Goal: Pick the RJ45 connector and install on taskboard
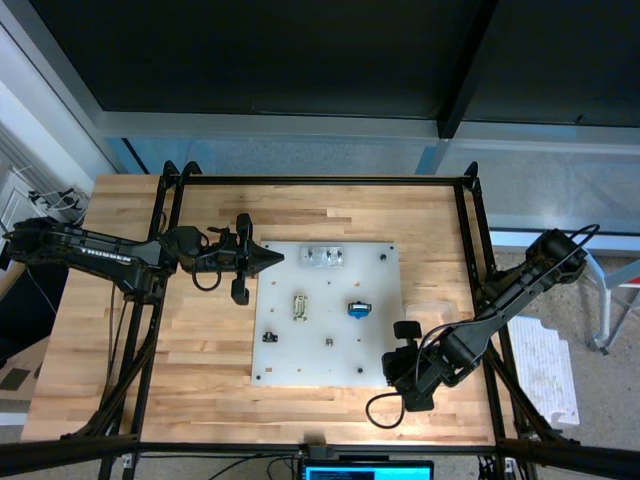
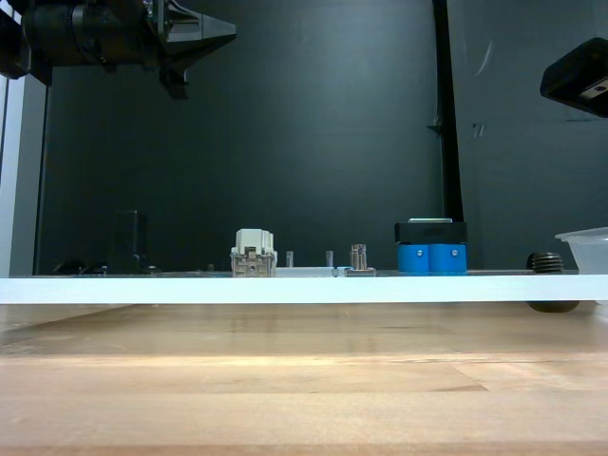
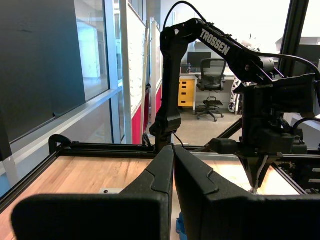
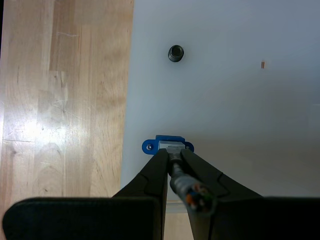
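Right pincer (image 4: 170, 152): clamped on connector (image 4: 186, 189), high over board's (image 1: 310, 365) near-right corner, likely poised for your approach.
Left pincer (image 3: 174, 147): fingers together, empty, far-left, out of your way.

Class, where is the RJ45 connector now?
The RJ45 connector is pinched in the right gripper by a blue bracket at the near right corner of the taskboard; the left gripper hovers over its far left edge.

Pale wood-plank table (image 1: 200, 340) inside a black metal frame (image 1: 320, 181), with a clear plastic tray (image 2: 584, 249) standing at the right. At the near edge, a lit blue screen (image 1: 365, 470). Beyond the table, an office chair (image 3: 212, 72) beside a yellow drawer cabinet (image 3: 186, 92).
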Robot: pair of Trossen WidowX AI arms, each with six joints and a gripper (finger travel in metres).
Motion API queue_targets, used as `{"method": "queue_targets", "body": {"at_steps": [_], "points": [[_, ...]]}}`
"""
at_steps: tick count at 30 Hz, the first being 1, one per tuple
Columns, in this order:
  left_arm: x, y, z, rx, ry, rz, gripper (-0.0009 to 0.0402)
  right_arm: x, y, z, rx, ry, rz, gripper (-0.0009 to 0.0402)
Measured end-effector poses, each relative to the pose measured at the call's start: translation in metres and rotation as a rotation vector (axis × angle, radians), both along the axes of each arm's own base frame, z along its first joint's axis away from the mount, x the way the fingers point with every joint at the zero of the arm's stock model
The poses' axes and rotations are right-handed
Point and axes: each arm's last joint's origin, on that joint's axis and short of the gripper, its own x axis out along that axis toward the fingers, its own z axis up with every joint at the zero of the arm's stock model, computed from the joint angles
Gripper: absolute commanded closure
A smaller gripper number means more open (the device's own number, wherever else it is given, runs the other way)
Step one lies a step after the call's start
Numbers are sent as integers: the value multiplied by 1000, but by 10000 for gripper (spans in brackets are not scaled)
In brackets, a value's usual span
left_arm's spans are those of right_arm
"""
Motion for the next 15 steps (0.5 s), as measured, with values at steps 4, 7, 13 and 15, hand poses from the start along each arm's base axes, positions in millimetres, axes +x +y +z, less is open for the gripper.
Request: {"method": "queue_targets", "body": {"at_steps": [4, 7, 13, 15], "points": [[0, 0, 0, 0, 0, 0, 393, 0, 0, 0, 1, 1, 0, 366], [0, 0, 0, 0, 0, 0, 393, 0, 0, 0, 2, 1, 0, 353], [0, 0, 0, 0, 1, 0, 393, -2, -1, -5, -4, 34, 5, 337], [0, 0, 0, 0, 0, 0, 393, -1, 0, -3, 3, 23, 3, 334]]}}
